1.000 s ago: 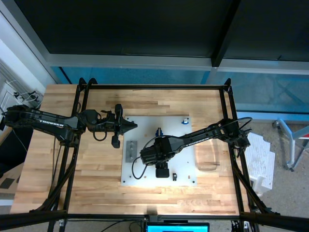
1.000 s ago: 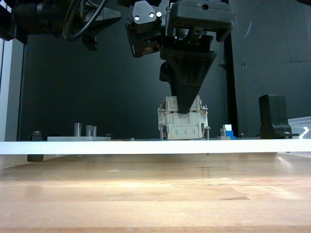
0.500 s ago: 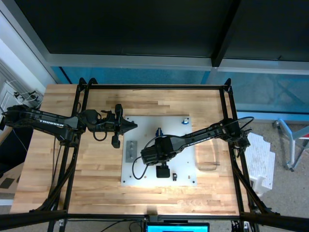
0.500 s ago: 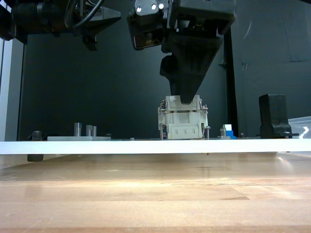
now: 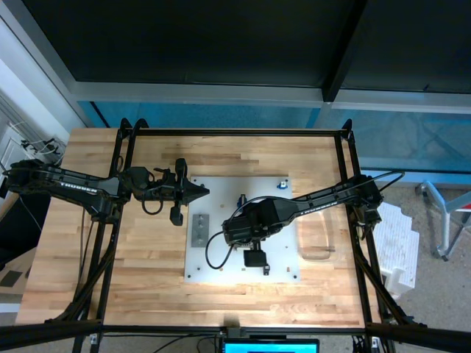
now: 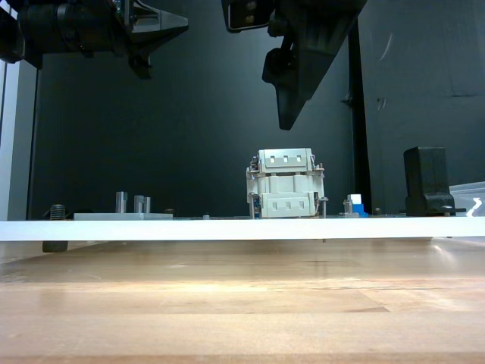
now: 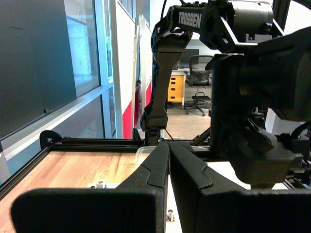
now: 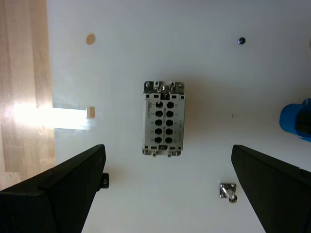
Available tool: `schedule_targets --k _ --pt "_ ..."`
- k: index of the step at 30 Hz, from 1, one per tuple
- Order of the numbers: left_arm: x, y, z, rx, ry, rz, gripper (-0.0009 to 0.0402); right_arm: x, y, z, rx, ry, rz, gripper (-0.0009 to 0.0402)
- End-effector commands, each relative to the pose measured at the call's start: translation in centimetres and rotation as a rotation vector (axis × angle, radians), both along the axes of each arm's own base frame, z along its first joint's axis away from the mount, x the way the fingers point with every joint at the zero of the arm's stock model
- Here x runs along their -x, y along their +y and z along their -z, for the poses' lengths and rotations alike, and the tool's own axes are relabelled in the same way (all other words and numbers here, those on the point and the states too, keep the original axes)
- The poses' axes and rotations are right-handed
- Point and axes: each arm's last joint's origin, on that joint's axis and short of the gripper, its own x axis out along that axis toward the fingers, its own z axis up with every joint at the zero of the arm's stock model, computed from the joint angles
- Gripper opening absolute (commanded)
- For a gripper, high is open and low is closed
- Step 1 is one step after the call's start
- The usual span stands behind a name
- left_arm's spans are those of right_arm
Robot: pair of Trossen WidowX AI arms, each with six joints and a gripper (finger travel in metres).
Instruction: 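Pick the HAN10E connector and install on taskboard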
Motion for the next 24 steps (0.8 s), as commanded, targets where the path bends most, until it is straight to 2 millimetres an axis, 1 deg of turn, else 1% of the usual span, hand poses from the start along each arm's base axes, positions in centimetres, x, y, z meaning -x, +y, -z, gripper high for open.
schedule_targets --k 1,12,15,20,24 --pt "0.0 0.0 0.0 0.0 0.0 0.0 0.0001 0.2 0.0 -0.4 -0.002 -0.008 -0.001 0.0359" --pt "0.0 0.0 0.0 0.0 0.0 0.0 0.0001 0.2 0.0 -0.4 -0.003 -0.007 -0.001 0.0339" --pt "0.0 0.0 0.0 0.0 0.0 0.0 0.0001 0.3 -0.1 -0.9 -0.009 -0.026 -0.001 0.0327" --pt "0.0 0.0 0.0 0.0 0.0 0.0 0.0001 1.2 -1.5 -2.6 -0.024 -0.108 0.019 0.03" --pt "0.0 0.0 0.0 0.0 0.0 0.0 0.0001 2.8 -2.8 -3.6 -0.047 -0.219 0.044 0.0272"
